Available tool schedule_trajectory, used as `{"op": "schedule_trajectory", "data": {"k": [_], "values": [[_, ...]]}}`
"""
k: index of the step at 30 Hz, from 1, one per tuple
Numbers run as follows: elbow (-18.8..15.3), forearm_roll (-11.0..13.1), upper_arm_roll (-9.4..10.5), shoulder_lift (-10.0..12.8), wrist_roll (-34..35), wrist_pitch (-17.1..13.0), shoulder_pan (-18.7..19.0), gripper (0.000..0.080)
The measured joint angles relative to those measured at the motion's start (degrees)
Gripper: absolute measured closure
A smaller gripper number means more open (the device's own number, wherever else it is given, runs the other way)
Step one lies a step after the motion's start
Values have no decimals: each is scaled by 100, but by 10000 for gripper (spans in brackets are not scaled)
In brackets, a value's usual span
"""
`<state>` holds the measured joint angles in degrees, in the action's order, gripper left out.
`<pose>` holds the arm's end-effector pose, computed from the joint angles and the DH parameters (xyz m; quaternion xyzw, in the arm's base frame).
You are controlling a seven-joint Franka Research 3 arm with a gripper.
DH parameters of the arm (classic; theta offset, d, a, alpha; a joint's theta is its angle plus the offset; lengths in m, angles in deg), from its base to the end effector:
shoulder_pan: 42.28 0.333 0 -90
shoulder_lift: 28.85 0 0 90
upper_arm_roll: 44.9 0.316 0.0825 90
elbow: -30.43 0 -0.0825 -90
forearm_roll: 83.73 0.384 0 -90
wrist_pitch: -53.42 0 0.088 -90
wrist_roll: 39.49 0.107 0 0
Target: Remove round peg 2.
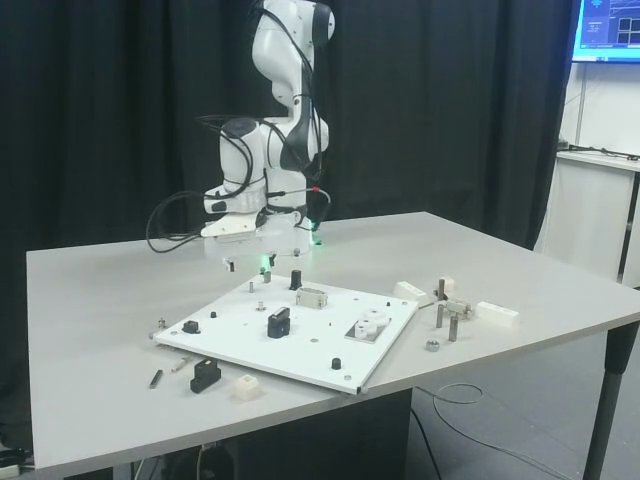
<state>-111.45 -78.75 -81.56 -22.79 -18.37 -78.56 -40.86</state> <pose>0.3630 -0.2600 0.2392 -0.8569 0.4995 0.1267 0.0125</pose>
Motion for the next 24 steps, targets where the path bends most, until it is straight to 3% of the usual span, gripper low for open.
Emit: {"op": "schedule_trajectory", "data": {"k": [9, 14, 24], "values": [[13, -181, 0, -46, 488, 65, 47, 3], [14, -401, 1, -46, 57, 72, 81, 3], [13, -402, -19, -11, -121, -41, 78, 3]]}}
